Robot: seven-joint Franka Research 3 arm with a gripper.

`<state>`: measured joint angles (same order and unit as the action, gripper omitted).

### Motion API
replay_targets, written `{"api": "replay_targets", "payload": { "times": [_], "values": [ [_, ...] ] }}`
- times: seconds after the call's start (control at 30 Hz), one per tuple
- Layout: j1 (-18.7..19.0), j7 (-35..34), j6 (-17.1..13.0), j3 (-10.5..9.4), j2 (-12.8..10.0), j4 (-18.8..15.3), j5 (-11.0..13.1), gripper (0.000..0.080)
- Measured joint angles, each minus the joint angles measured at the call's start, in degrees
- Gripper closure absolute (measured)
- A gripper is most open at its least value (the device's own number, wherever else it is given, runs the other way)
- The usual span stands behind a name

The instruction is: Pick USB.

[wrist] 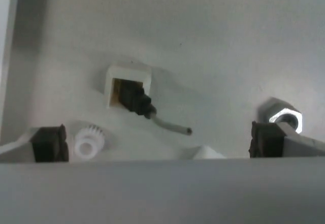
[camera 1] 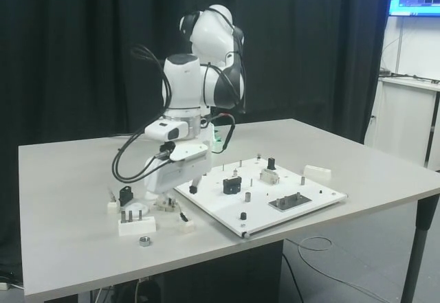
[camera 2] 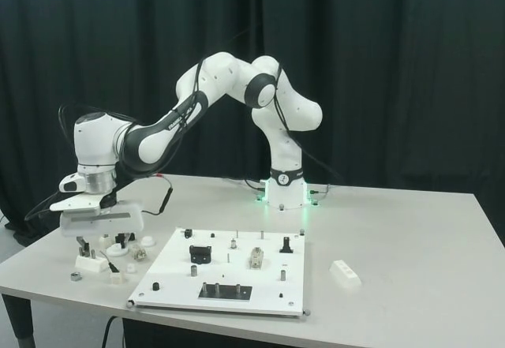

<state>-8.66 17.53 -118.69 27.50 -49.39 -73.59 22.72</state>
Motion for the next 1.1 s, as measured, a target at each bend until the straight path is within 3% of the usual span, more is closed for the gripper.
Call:
{"api": "replay_targets", "payload": {
  "times": [0.5,1.1],
  "values": [
    [-0.8,0.1,0.1,-0.07,-3.8,3.5,1.3,0.0003],
    [-1.4,0.5,1.2,-0.08,-5.3,5.0,1.5,0.0003]
  ]
}}
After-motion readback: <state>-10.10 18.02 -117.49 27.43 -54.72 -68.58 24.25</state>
